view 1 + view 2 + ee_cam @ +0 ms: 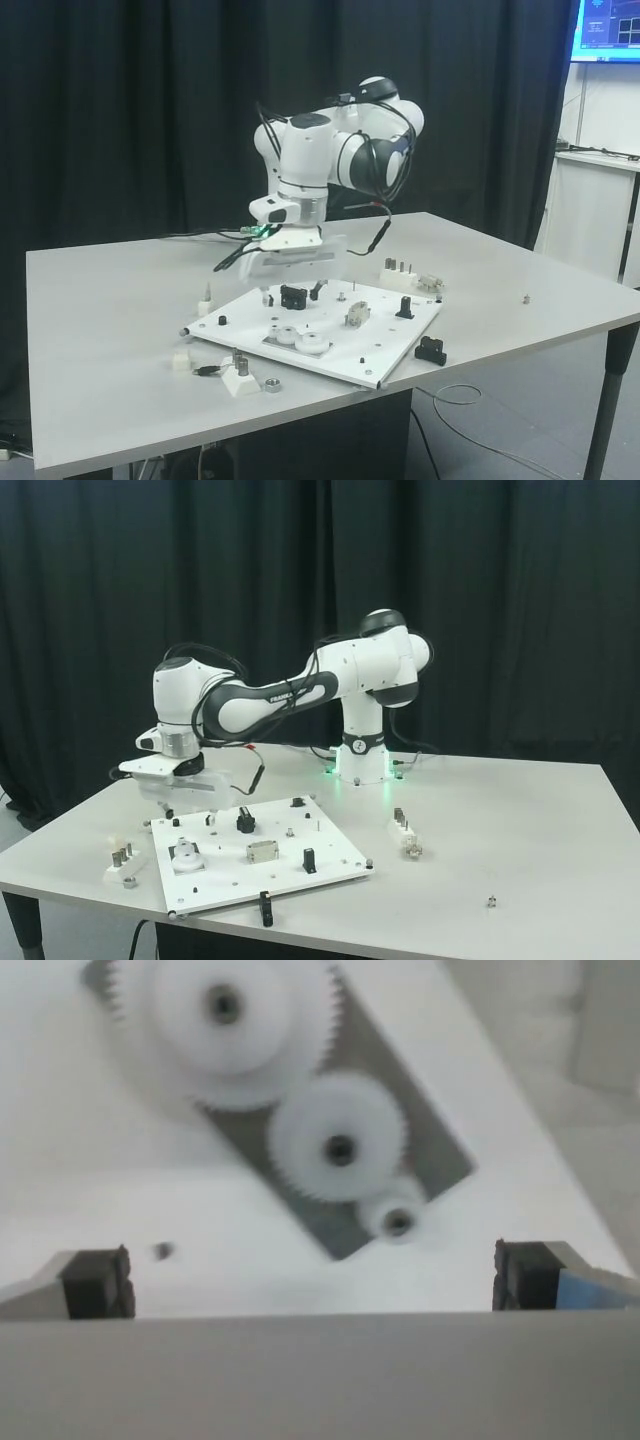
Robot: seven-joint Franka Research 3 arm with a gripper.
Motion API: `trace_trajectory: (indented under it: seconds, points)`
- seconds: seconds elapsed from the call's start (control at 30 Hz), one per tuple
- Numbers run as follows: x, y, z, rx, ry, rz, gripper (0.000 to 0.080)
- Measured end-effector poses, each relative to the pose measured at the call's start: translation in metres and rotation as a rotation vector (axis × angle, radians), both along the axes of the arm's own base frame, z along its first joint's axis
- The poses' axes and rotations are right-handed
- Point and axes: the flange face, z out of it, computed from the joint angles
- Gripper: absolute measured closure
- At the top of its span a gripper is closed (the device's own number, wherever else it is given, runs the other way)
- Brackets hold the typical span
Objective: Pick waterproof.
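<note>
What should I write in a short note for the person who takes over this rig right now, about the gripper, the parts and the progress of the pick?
Gripper: open, holding nothing, hanging above the white board near the white gears.
Parts: three white gears sit in a row on a grey plate on the board. Other small black and grey parts stand on the board, and a few lie on the grey table around it. I cannot tell from the pictures which part is the waterproof one.
Done: nothing picked yet.
Left: find the waterproof part, move above it, descend, close on it, lift.
</note>
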Motion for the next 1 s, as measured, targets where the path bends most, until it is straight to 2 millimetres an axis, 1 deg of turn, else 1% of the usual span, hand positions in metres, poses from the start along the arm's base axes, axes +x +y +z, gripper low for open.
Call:
trace_trajectory:
  seconds: [0.2, 0.4, 0.73, 1.0]
  points:
    - [-0.001, 0.022, 0.005, 0.042, 0.025, -0.011, 0.0003]
    - [-0.004, 0.052, 0.008, 0.073, 0.048, -0.025, 0.0003]
    - [-0.018, 0.113, 0.008, 0.1, 0.07, -0.049, 0.0003]
    - [-0.03, 0.168, 0.009, 0.095, 0.075, -0.07, 0.0003]
